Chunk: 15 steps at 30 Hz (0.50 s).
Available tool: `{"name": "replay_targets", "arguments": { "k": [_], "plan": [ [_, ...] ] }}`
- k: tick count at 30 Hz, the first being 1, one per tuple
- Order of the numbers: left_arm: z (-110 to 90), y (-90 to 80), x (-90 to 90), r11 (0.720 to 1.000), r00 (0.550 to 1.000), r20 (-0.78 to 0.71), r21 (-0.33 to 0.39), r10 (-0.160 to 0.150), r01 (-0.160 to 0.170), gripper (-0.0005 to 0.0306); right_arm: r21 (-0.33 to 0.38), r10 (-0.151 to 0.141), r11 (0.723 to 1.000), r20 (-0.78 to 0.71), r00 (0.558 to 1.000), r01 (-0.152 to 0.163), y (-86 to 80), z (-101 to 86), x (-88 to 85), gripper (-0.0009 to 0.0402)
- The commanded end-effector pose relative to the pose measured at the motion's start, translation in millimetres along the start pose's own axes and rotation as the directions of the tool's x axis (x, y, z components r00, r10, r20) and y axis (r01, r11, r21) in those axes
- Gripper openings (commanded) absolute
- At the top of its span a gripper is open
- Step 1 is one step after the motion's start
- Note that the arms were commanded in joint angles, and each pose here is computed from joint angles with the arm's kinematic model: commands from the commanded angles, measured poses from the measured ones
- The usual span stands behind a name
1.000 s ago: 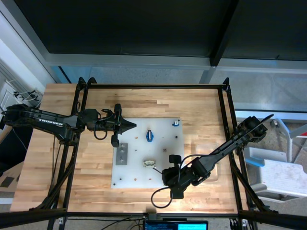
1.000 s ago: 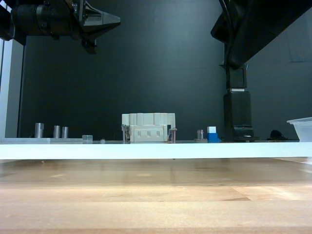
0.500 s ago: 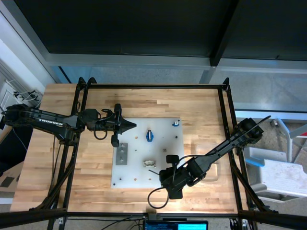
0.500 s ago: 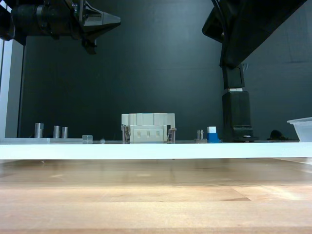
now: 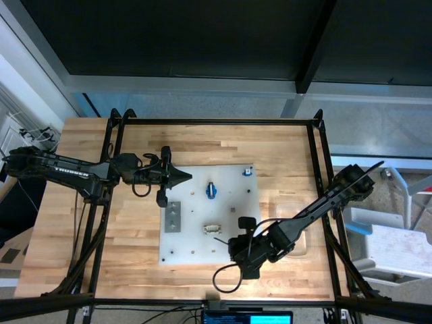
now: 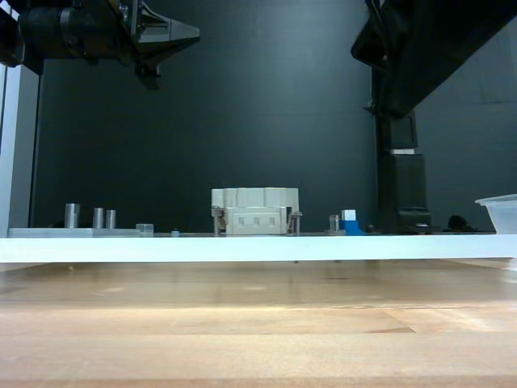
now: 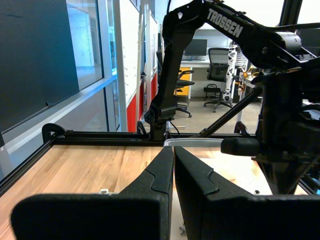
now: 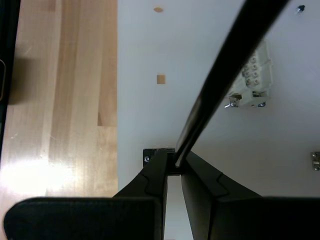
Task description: Remove the USB connector from the USB hub and place in the container
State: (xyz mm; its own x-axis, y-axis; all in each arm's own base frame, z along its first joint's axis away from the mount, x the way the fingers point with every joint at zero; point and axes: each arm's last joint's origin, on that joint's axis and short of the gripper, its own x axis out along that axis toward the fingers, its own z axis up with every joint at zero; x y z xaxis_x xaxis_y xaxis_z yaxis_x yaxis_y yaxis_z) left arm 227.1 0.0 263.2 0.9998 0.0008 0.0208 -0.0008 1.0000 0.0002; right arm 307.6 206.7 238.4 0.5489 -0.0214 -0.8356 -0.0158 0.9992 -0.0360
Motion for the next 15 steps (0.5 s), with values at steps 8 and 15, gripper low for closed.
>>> {"name": "replay_targets", "arguments": {
  "k": [8,15],
  "plan": [
    [0.0,0.0,0.0,1.000,1.000,0.000,0.000,0.000,0.000,0.0001,0.057,0.034,0.997,0.148,0.988,-0.043,3.4,-14.1,-4.3,0.0000],
    [0.0,0.0,0.0,1.000,1.000,0.000,0.000,0.000,0.000,0.0001,0.051,0.024,0.998,0.155,0.988,-0.032,4.4,-15.5,-4.8,0.0000]
  ]
}}
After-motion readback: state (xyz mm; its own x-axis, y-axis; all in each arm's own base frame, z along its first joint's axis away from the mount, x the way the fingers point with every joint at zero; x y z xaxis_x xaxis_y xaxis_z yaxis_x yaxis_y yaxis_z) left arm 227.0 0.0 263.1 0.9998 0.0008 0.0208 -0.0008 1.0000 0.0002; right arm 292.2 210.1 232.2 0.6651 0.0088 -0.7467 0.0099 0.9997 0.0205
